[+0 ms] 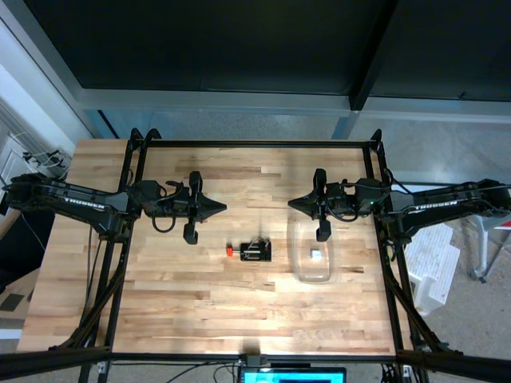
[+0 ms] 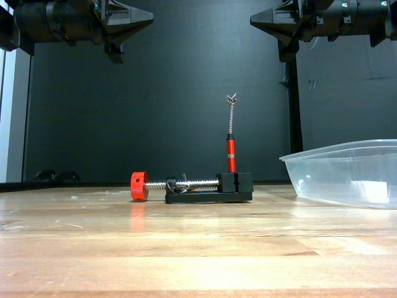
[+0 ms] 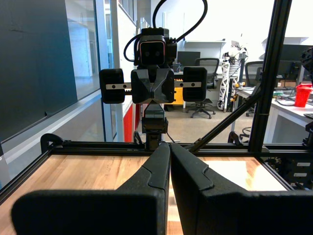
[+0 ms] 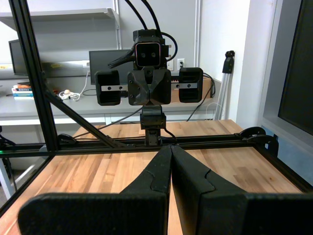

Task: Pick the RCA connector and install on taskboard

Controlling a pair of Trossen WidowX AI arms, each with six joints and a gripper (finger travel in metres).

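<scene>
Standing upright on the black vise (image 2: pixel 209 186), the red connector (image 2: pixel 231 149) is free of both claws; its braided cable (image 2: pixel 231 118) rises straight from its top and ends in a small frayed knot. Low view: the vise rests on the bare bench (image 2: pixel 186 248) with its red knob (image 2: pixel 139 185) pointing toward the left arm's side. The clear tray (image 2: pixel 335 174) sits near the vise on the right arm's side, not touching it. High view: the tray holds the white block (image 1: pixel 316 254), pale and bare on top; the connector itself is too small to pick out from above. Left claw (image 1: pixel 217 207): raised well above the bench, to the left of the vise and farther back, pointing inward. Its fingers are pressed together on nothing, as the left wrist view also shows. Right claw (image 1: pixel 294 204): raised to a similar height over the tray's far edge, pointing inward toward the left claw, fingers likewise pressed together and empty. The two claw tips face each other, well apart. The vise lies between them, nearer the bench's front edge.
</scene>
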